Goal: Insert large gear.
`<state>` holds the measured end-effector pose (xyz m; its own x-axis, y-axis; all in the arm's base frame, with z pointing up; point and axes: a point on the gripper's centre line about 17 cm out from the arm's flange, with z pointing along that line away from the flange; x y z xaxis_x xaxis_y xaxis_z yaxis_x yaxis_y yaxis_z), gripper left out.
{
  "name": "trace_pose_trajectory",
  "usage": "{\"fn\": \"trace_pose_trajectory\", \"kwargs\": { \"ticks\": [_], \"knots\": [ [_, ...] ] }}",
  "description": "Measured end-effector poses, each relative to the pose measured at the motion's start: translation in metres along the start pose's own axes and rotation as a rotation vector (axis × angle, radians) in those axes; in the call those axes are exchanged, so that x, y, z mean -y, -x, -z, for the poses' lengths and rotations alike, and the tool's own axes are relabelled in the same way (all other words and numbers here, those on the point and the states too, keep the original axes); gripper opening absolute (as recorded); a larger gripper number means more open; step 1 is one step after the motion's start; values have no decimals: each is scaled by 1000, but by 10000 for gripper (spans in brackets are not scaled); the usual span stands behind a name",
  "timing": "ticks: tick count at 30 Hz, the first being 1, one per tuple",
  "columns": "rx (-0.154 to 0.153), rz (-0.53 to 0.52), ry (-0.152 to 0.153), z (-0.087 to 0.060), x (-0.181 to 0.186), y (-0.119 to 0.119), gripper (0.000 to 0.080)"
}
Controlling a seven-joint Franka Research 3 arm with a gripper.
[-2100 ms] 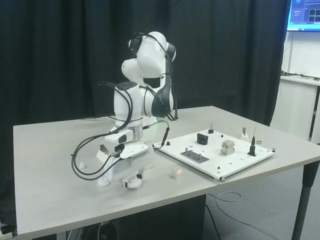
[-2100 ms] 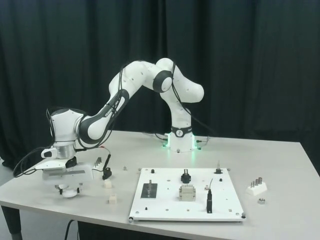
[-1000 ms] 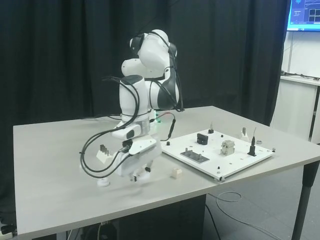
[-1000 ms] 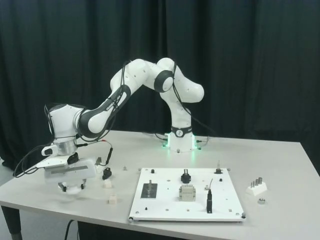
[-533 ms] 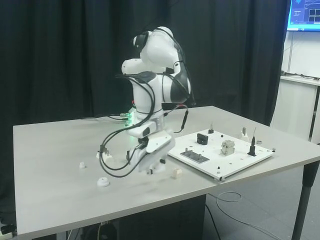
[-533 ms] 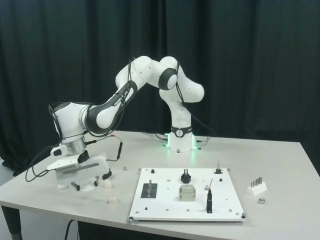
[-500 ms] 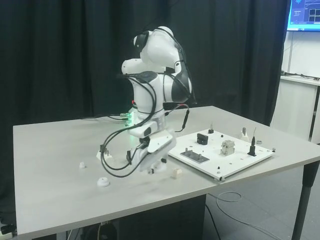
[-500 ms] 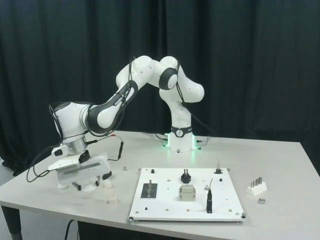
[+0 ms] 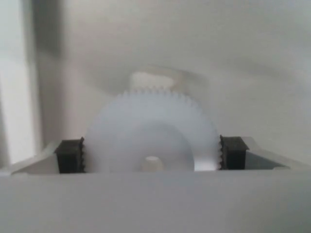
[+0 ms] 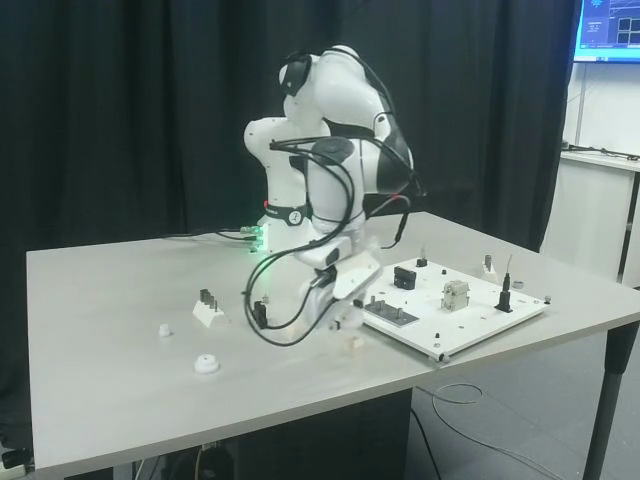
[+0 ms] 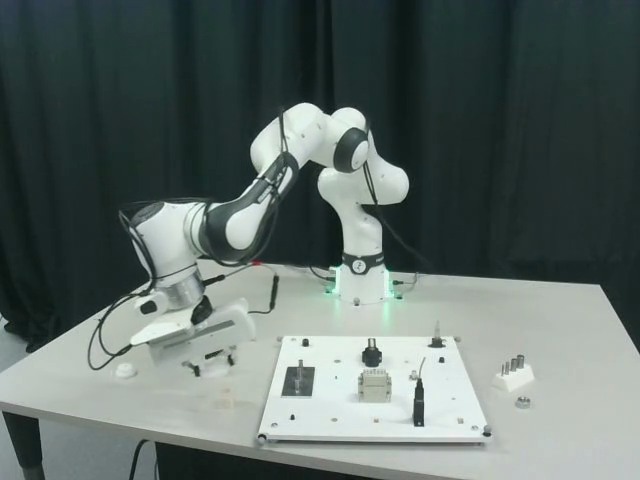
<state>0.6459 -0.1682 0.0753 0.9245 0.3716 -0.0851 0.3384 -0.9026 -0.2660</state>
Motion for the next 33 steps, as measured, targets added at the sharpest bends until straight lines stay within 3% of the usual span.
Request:
{"fn": "trace_pose_trajectory", "kwargs": {
  "ticks": [7,13,33],
  "knots": [
    [21,-5,-11,-6,31,-1,594],
    [23,-10,-4,-11,51,-5,594],
    [-16,-13,46,-31,102,-13,594]
  ]
}}
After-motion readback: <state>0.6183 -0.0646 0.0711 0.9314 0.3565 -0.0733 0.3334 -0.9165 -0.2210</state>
